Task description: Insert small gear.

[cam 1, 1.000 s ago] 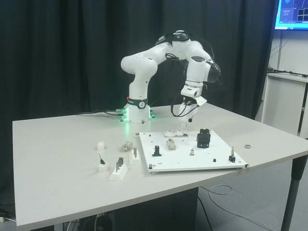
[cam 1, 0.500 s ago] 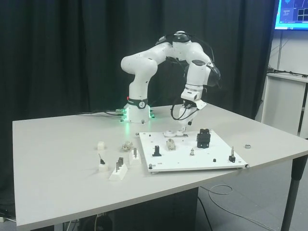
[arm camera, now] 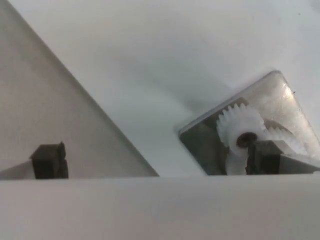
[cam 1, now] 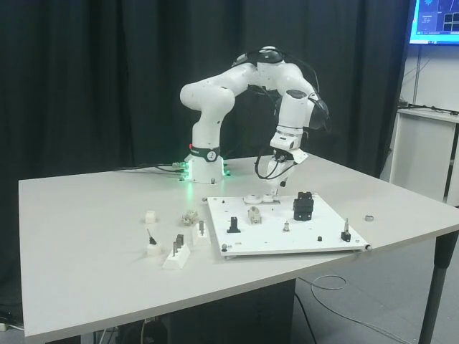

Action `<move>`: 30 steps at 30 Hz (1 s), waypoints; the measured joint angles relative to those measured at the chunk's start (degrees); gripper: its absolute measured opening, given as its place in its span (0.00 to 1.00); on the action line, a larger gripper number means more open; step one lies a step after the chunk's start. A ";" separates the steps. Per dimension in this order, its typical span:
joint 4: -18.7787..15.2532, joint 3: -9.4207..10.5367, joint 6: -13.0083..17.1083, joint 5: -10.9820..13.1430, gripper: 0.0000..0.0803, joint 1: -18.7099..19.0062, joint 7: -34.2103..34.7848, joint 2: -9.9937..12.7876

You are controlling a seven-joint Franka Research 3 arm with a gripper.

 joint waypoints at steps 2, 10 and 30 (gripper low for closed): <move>0.00 0.15 0.13 0.07 1.00 0.00 0.00 0.00; -0.07 0.53 0.68 0.21 1.00 0.15 0.00 0.00; -0.09 -2.11 0.79 -1.69 1.00 0.36 1.53 0.16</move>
